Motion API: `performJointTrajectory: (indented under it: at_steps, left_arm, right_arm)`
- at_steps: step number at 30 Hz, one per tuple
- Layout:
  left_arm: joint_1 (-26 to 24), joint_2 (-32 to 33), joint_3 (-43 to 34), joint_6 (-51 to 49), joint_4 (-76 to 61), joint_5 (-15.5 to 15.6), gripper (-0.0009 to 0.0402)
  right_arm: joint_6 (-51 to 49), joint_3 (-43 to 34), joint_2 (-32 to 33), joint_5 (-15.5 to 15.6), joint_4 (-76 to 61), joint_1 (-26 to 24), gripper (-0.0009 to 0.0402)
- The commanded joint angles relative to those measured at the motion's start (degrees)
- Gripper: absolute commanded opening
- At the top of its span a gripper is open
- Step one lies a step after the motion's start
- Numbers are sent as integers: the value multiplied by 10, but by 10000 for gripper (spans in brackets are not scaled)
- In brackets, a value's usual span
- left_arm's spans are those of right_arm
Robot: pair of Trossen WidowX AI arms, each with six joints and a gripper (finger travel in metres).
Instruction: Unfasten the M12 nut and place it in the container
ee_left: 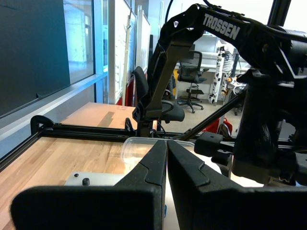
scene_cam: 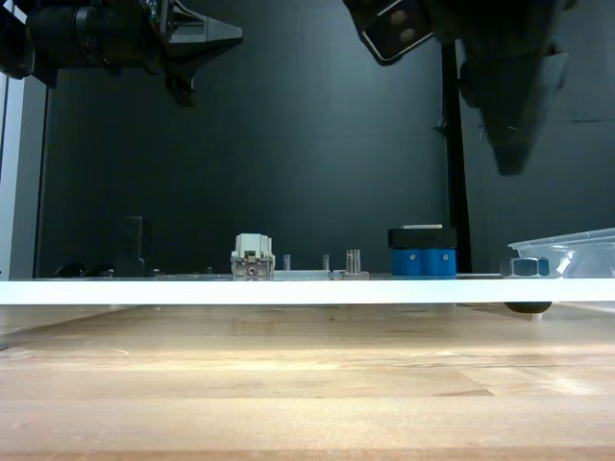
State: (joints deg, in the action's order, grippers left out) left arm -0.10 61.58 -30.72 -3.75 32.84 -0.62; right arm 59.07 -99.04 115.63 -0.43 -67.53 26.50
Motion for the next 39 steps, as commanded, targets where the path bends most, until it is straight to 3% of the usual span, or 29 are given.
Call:
performJointTrajectory:
  at_steps: [1,18,31,39]
  left_arm:
    - [0,0,0,0,0,0,0]
    - [0,0,0,0,0,0,0]
    - [0,0,0,0,0,0,0]
    - [0,0,0,0,0,0,0]
  right_arm:
    - [0,11,1,-2,6,1,252]
    - [-13,97,1,-6,103,5,251]
    - [-28,115,1,-18,115,5,250]
    - [-28,121,1,-18,116,7,187]
